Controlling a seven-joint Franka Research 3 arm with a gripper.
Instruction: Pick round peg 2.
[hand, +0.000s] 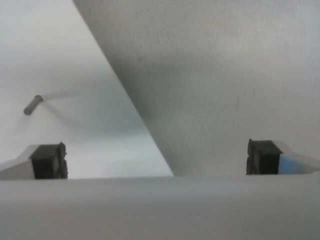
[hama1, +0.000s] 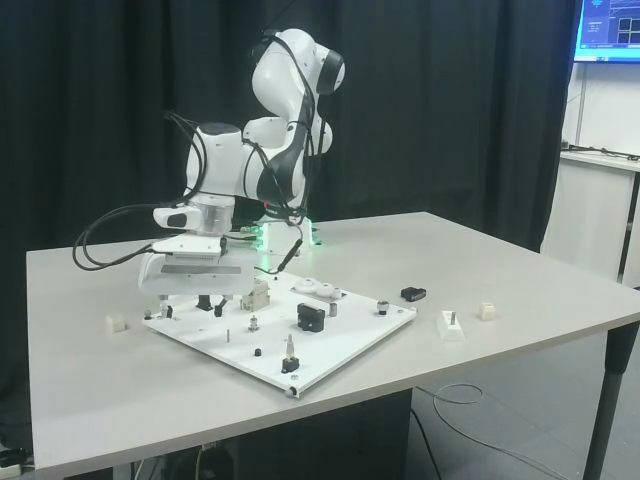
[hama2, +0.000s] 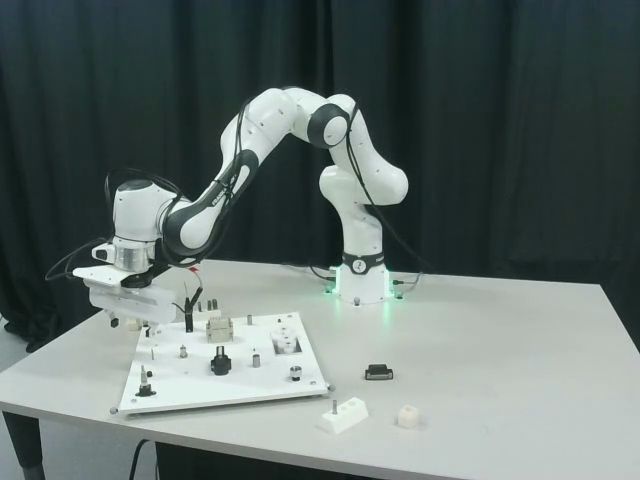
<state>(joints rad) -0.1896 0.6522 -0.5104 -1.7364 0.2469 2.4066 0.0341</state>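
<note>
My gripper is open, its two black fingertips far apart with nothing between them. It hangs low over the far left corner of the white board, straddling the board's edge, with grey table under one finger. A small grey round peg stands on the board, off to the outer side of one fingertip and apart from it. In the room views the gripper is just above the white board, among its small parts.
The board carries several pegs, a black knob, a black block and white fixtures. On the table lie a black part, two white blocks and a white cube.
</note>
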